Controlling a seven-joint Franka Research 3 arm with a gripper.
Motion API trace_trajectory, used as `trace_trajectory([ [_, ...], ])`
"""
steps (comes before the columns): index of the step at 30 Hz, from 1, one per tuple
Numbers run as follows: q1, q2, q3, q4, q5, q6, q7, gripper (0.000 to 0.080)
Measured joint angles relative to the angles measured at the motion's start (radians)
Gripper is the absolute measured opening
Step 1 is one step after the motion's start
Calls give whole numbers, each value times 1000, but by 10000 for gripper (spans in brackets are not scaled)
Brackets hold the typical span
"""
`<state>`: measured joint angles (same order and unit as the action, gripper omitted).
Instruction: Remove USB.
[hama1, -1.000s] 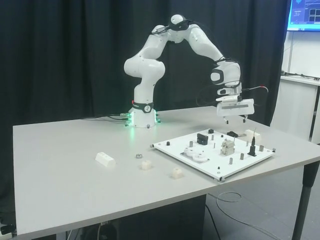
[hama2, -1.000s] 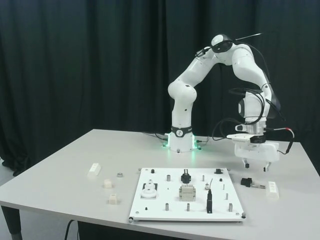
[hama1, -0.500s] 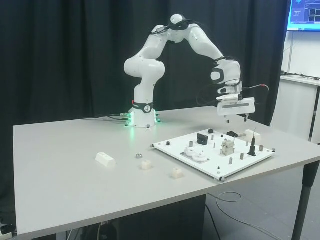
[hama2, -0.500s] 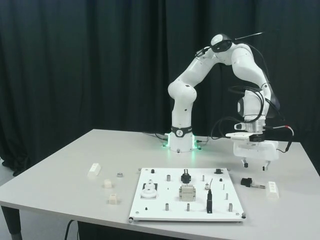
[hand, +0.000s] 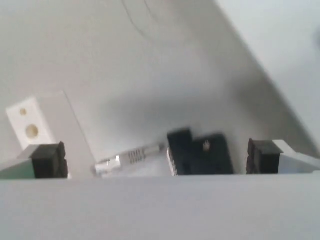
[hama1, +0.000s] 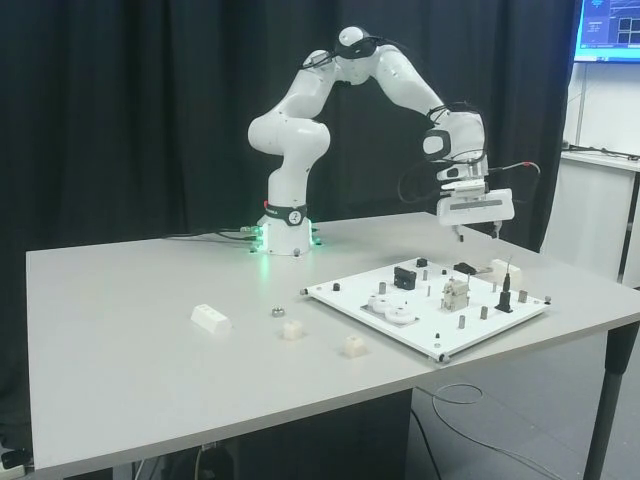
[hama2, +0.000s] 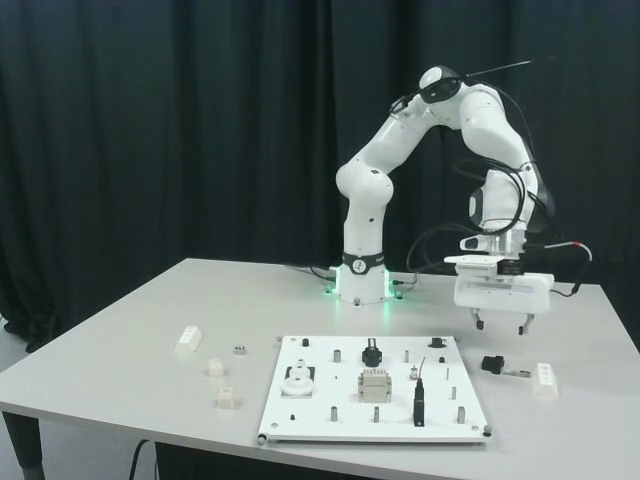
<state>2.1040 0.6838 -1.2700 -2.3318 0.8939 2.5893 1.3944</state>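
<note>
A black USB plug (hand: 200, 154) with a grey metal tip (hand: 127, 159) lies loose on the grey table, off the far side of the white board (hama2: 330, 385). In the room views the plug (hama2: 495, 366) (hama1: 465, 268) rests beside a small white block (hama2: 545, 378) (hama1: 497, 269). My gripper (hama2: 499, 323) (hama1: 473, 233) hangs well above the plug, open, with nothing in it. In the wrist view the gripper (hand: 155, 159) shows both black fingertips (hand: 47, 160) spread wide, with the plug far below between them.
The white board (hama1: 350, 295) carries several small pegs, a black upright part (hama2: 419, 405), a grey block (hama2: 374, 385) and white discs (hama2: 298, 380). Three small white pieces (hama2: 188, 340) (hama2: 215, 367) (hama2: 226, 399) lie on the table beside the board. The arm's base (hama2: 361, 285) stands behind the board.
The gripper has risen away from the table and from the plug, which stays where it lay. The wrist has turned slightly.
</note>
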Motion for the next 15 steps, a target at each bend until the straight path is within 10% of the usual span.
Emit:
trace_trajectory([
  [15,-59,9,-134,35,2,-62,-368,800],
])
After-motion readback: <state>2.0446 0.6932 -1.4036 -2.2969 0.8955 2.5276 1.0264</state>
